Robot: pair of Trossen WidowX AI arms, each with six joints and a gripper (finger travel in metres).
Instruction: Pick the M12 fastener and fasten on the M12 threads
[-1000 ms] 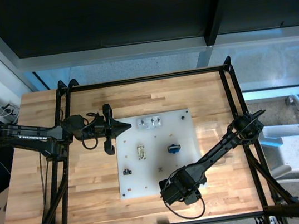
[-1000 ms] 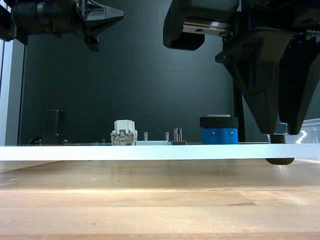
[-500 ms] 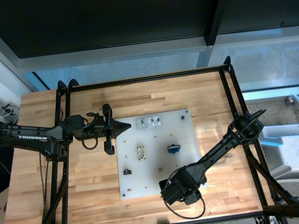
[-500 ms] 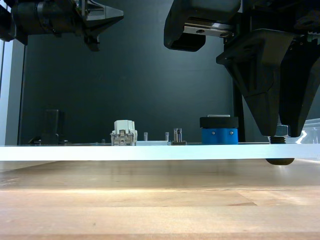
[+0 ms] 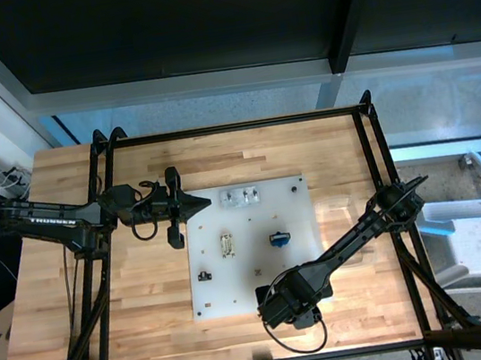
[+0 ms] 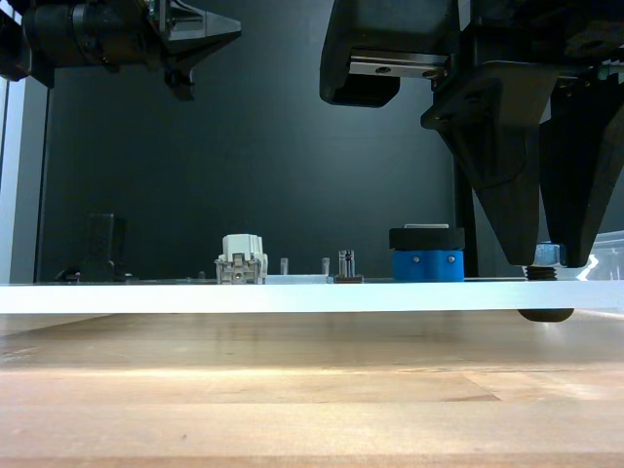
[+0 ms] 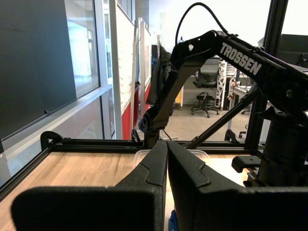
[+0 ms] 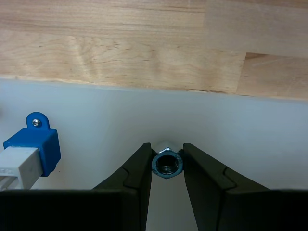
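**Ann:** Where was the small silver nut (image 8: 166,165)?

**Ben:** It was pinched tight between the two black fingers (image 8: 139,168) of the right gripper (image 8: 167,153). That gripper pointed down at the near right edge of the flat white board (image 5: 230,295).

**Ann:** Was the nut on its short black ribbed stud (image 6: 543,274)?

**Ben:** From low down, it sat right on top of the stud. Some ribs showed under it.

**Ann:** And the left gripper (image 7: 167,161)?

**Ben:** It hung high over the board's far left edge, well apart from the nut. Its fingers were pressed together and held nothing.
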